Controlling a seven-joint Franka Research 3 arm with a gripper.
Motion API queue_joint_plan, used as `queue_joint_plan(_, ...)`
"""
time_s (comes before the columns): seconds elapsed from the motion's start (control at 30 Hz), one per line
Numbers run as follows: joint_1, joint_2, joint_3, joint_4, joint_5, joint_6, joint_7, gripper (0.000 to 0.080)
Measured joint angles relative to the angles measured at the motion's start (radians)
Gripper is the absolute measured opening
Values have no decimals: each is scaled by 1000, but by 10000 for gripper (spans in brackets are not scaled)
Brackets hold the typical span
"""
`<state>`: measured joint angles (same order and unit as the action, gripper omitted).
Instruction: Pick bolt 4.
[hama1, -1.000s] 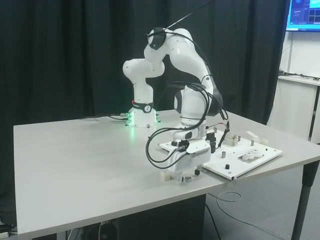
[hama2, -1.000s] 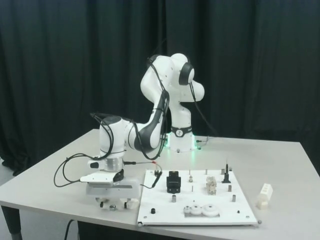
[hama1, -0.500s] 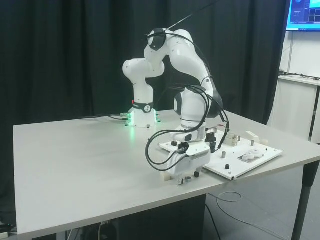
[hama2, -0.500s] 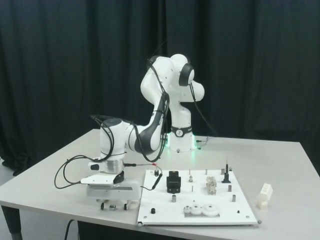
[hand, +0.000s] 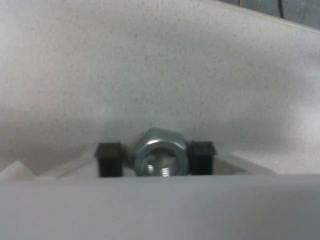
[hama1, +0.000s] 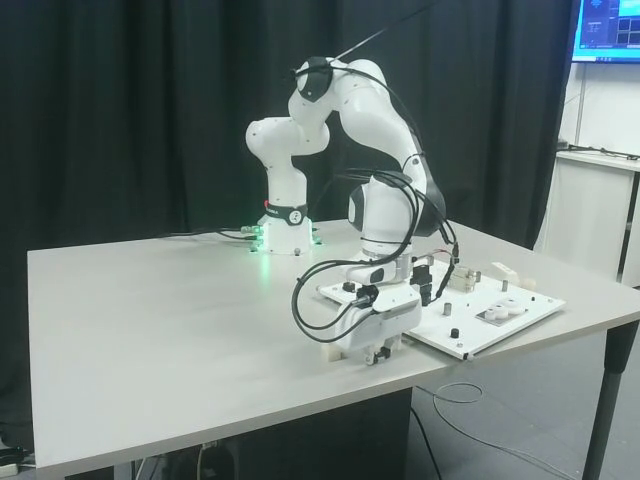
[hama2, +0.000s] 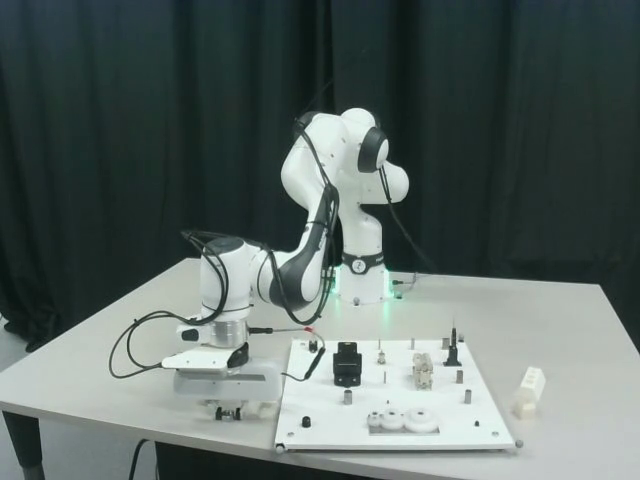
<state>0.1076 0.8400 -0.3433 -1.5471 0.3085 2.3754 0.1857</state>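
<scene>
Wrist view: the pincer (hand: 156, 159) has its two black fingertips (hand: 109, 159) pressed against either side of a grey hexagonal bolt (hand: 160, 156), low in the frame's middle above the grey desk (hand: 150, 60).

First room view: the pincer (hama1: 377, 353) hangs low at the desk's (hama1: 150, 300) near edge, left of the white board (hama1: 500, 325).

Second room view: the bolt (hama2: 226, 415) sits under the white arm (hama2: 300, 262), lower left.

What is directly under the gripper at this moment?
In the wrist view a grey hex-headed bolt sits between the gripper's two black fingertips, above the grey table. Its shank is hidden, so whether it touches the table cannot be seen.
</scene>
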Motion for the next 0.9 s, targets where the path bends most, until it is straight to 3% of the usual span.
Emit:
queue_joint_plan(0.17, -1, 0, 0, 1, 0, 0, 0, 314)
queue_joint_plan(0.2, -2, 0, 0, 1, 0, 0, 0, 237)
queue_joint_plan(0.4, -5, -2, -5, 6, -1, -5, 0, 237)
queue_joint_plan(0.9, -7, -73, -26, 10, -21, -111, 0, 237)
